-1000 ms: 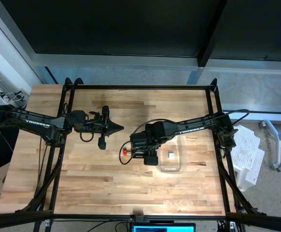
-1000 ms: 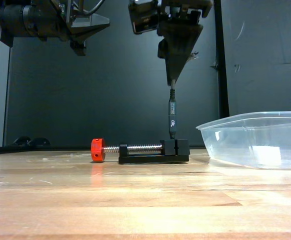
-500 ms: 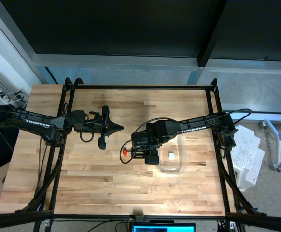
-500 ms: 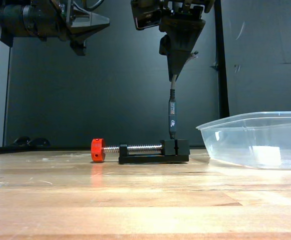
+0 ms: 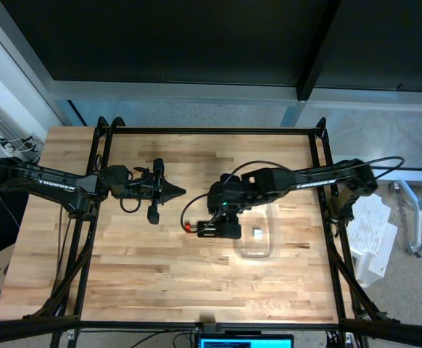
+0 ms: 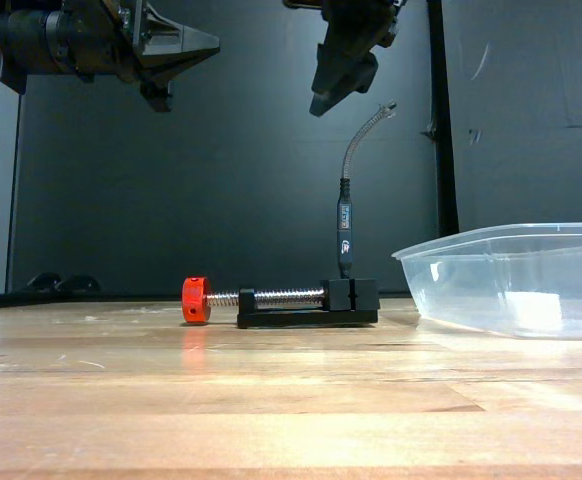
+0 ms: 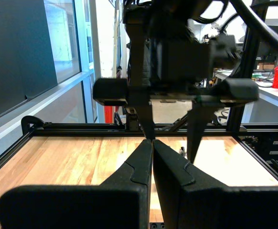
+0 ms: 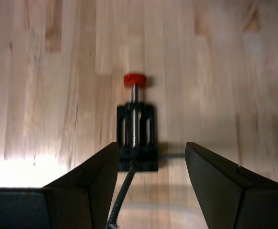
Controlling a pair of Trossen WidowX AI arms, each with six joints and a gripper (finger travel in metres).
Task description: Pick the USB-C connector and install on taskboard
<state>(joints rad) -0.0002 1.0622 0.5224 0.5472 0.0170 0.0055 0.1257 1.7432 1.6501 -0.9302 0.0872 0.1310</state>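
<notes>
The taskboard, a small black block with an orange-red knob, lies on the wooden table. The USB-C connector stands upright in the block's right end, its thin tail curving up free. My right gripper hangs open above and slightly left of the tail, touching nothing. In the right wrist view the open right gripper frames the taskboard and the cable far below. From above, the right gripper covers most of the block. My left gripper is shut and parked to the left.
A clear plastic tray sits just right of the taskboard with a small whitish square piece inside; its wall stands close to the block. A black frame rims the table.
My right gripper has opened, let go of the connector's tail and risen well above it. The connector stays standing in the taskboard. The left arm has not moved.
</notes>
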